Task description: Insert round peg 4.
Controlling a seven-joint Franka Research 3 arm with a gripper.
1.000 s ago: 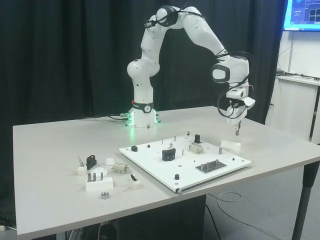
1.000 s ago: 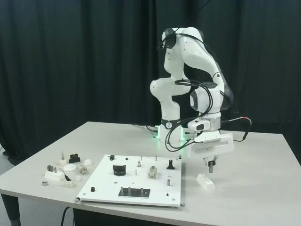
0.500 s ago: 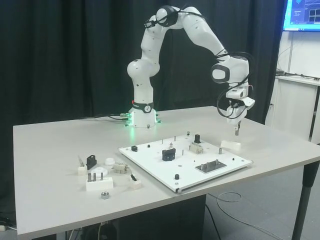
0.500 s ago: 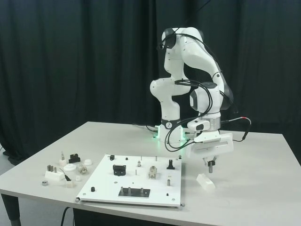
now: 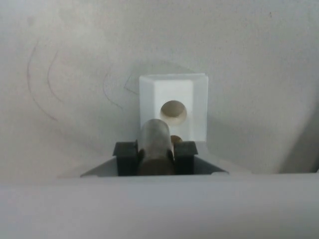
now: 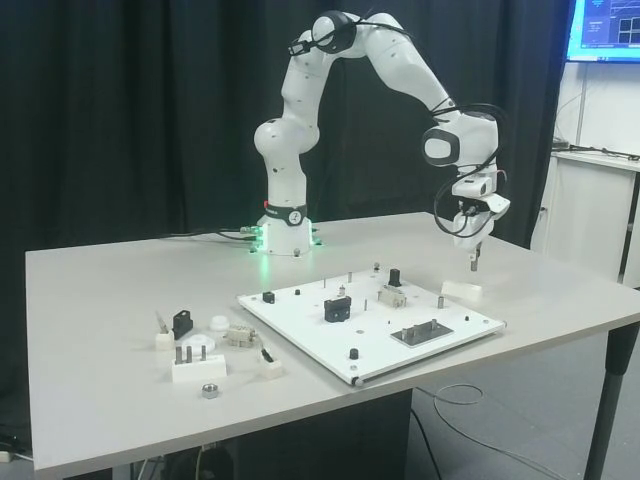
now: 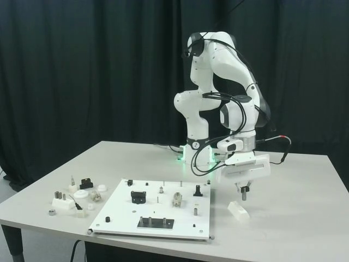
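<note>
Gripper (image 5: pixel 155 155) fingers stay clamped on the round peg (image 5: pixel 155 142), hovering just above the white block (image 5: pixel 197 107), its position unchanged from a second ago.

Grey worktop (image 6: pixel 110 290), white assembly board (image 6: pixel 372 320) centre-right of frame, small white block (image 6: pixel 461 289) just beside its right edge, loose small parts (image 6: pixel 200 350) lower left, arm base (image 6: pixel 283 236) rear centre.

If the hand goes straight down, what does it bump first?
Probably the white block: the hand holds the peg pointing down just above it, near its round hole, though exact alignment is unclear.
</note>
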